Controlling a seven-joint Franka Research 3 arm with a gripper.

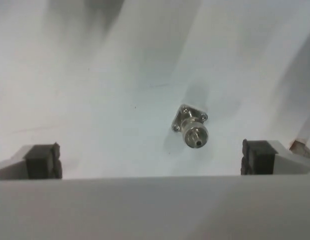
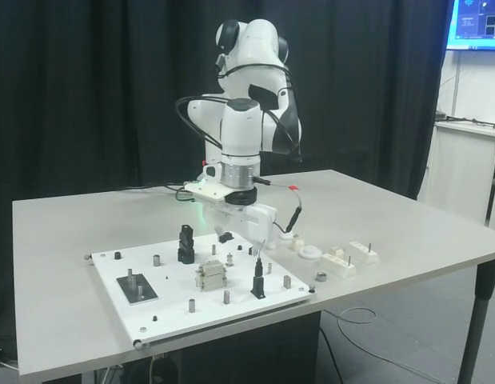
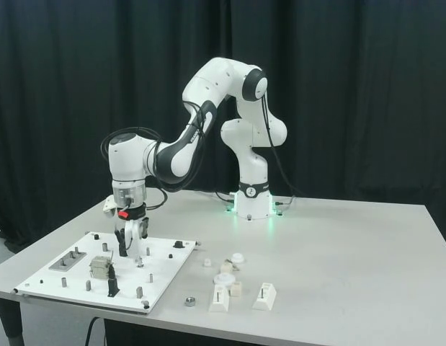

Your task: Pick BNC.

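The BNC connector (image 1: 191, 127) is a small metal socket on a square flange with a screw at each corner, standing upright on the white board (image 1: 94, 100). In the wrist view it lies below and between my two fingertips, nearer one of them, and nothing touches it. My gripper (image 1: 149, 159) is open wide, black pads (image 1: 42, 161) far apart and nothing held. From the first room view the gripper (image 2: 241, 238) hovers a little above the back part of the board (image 2: 171, 324), over the BNC (image 2: 230, 260). In the second room view the gripper (image 3: 129, 244) points down at the board (image 3: 42, 277).
Standing on the board are black plugs (image 2: 184, 244) (image 2: 257, 284), a grey multi-pin connector (image 2: 209, 274), a grey block (image 2: 137, 288) and several short posts. Loose white parts (image 2: 343, 260) lie on the grey table beside the board.
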